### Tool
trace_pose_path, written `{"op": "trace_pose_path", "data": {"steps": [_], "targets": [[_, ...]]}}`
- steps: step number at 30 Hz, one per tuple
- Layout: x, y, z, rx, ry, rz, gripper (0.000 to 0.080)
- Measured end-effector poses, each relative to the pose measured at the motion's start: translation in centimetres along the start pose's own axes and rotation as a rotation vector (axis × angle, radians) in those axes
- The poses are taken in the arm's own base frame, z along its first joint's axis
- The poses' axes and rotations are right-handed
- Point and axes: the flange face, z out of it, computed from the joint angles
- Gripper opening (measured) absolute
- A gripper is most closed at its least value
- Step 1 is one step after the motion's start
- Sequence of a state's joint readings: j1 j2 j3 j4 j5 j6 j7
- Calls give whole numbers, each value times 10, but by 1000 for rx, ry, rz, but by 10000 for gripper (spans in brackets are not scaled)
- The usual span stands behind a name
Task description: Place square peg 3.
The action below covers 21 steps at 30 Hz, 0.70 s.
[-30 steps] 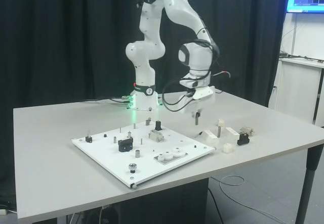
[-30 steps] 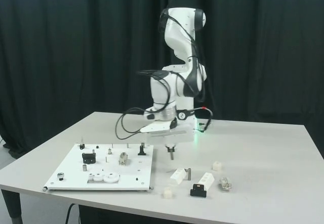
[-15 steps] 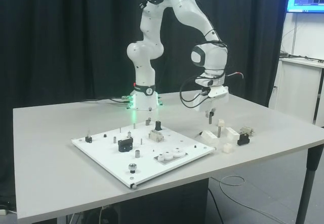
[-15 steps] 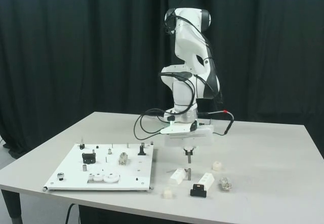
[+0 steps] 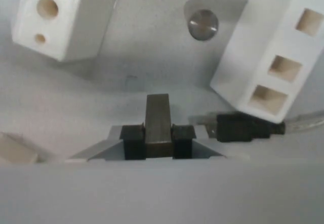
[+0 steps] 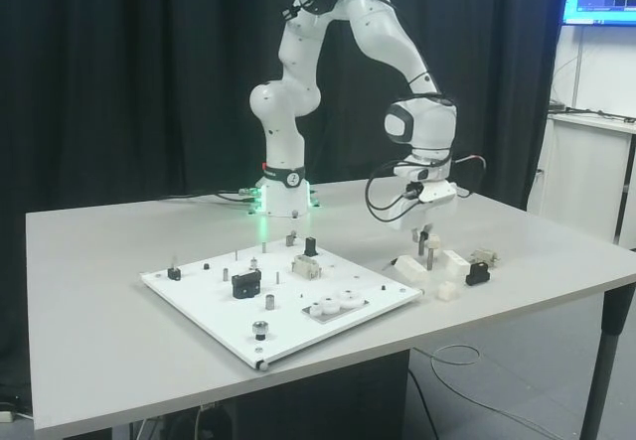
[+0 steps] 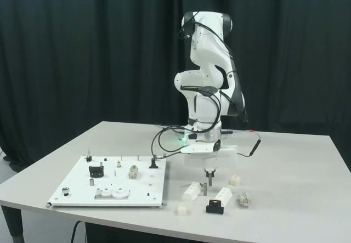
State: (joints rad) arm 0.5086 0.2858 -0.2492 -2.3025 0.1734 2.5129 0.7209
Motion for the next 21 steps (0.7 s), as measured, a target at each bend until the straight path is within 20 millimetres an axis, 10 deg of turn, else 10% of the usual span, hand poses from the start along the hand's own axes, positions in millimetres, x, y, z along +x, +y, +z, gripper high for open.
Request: {"op": "trace_pose_path", "data": {"steps": [15,16,20,21], "targets": [[0,-9,9,-10,0,1,111],[1,-9,9,-10,0,1,296],[1,-10,8,-9,1,0,296],[1,-10,7,-9,0,0,649]]}}
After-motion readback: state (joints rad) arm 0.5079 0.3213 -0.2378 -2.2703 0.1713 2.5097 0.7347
